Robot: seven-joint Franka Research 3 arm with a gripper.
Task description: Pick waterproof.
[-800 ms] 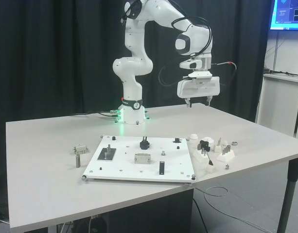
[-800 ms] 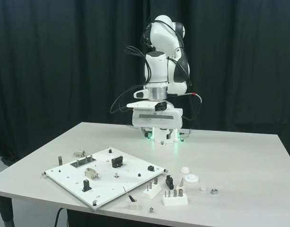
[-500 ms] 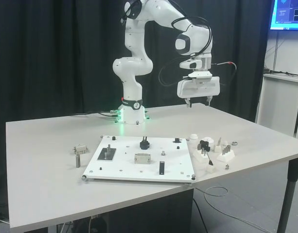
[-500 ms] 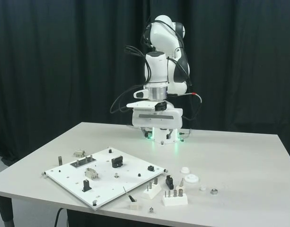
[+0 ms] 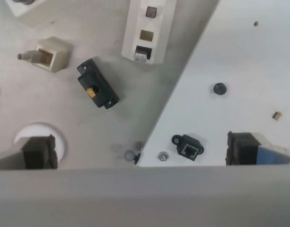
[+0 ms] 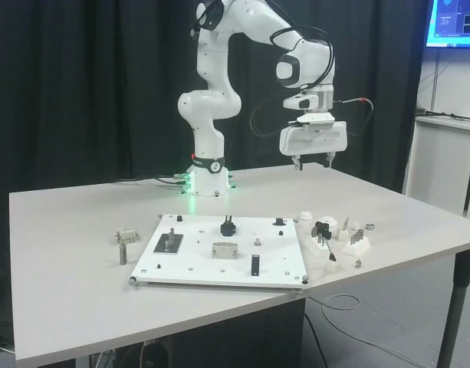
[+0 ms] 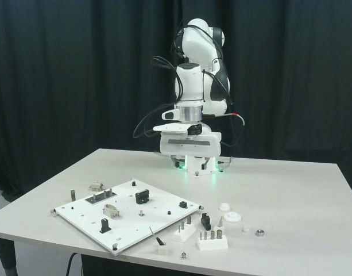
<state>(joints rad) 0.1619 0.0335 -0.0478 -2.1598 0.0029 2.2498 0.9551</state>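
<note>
Hovering unchanged, open jaws (image 6: 312,161) high above table (image 6: 73,230).

the waterproof connector (image 5: 98,83) is a small black oblong block with 2 flanged ends and an opening in its face that shows a metal insert. it lies flat on the grey surface (image 5: 64,118), turned askew to the white board (image 5: 239,56), just off the board's edge. in the room views it sits among the small white holders near the board's corner (image 6: 321,228) (image 7: 205,221), untouched
</note>
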